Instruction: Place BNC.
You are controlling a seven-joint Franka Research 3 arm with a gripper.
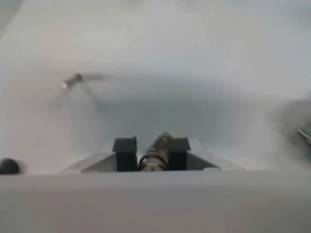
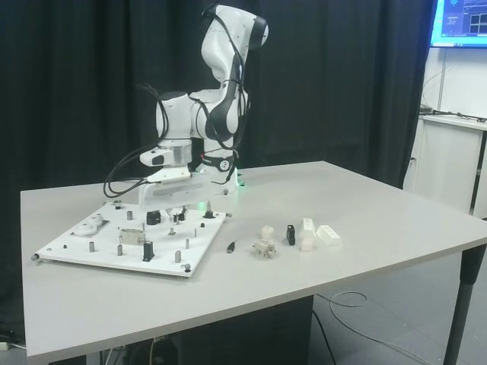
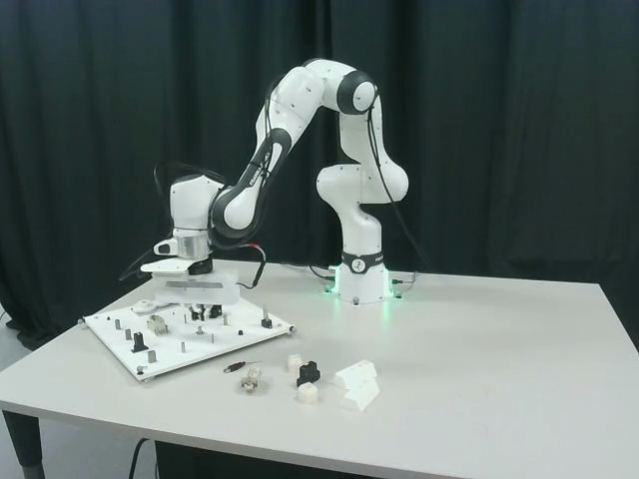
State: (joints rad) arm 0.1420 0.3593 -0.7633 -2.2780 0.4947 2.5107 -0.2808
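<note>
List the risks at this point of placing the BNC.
1. The gripper holds the BNC connector tilted between its fingers, so it may jam or miss when set down.
2. The white board carries many upright pegs, such as this peg close by; a low sideways move might strike one.
3. The board lies loose-looking on the table; pressing hard could perhaps shift it.
</note>
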